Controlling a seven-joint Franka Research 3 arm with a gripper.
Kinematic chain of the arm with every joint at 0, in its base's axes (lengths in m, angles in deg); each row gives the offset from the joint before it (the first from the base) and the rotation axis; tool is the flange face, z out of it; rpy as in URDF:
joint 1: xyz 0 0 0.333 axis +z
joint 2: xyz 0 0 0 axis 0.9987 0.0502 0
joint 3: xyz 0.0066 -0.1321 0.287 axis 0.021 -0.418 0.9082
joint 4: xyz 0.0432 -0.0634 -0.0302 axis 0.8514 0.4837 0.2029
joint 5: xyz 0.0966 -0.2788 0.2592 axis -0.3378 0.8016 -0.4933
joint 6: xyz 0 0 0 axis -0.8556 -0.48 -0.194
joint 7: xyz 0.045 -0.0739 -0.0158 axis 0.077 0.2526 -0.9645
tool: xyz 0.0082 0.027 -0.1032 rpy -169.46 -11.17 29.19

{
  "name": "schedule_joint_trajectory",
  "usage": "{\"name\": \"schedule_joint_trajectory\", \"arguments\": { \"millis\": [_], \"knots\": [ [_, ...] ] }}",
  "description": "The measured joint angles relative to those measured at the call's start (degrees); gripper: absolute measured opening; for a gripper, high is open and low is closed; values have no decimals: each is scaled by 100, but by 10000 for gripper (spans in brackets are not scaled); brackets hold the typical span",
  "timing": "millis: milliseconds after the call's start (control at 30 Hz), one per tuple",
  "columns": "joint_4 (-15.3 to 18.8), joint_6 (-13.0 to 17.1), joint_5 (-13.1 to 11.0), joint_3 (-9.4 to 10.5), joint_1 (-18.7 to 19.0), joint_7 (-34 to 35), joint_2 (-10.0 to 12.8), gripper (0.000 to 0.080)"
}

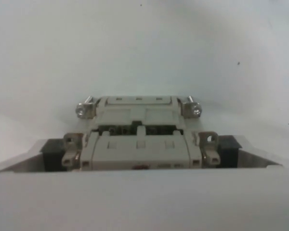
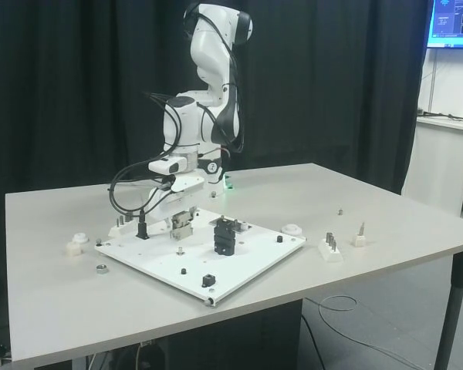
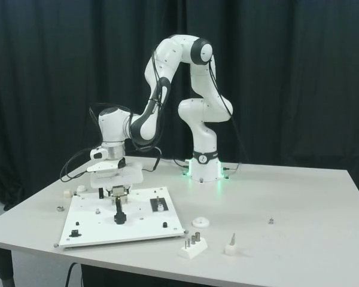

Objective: Insert waterproof.

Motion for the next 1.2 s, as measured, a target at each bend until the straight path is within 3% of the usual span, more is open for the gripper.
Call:
{"name": "schedule_joint_trajectory", "arguments": {
  "millis": [467, 1200],
  "knots": [
    [5, -71, -34, -12, 0, 2, -19, 627],
    [16, 69, -119, -3, 22, 8, 22, 627]
  ]
}}
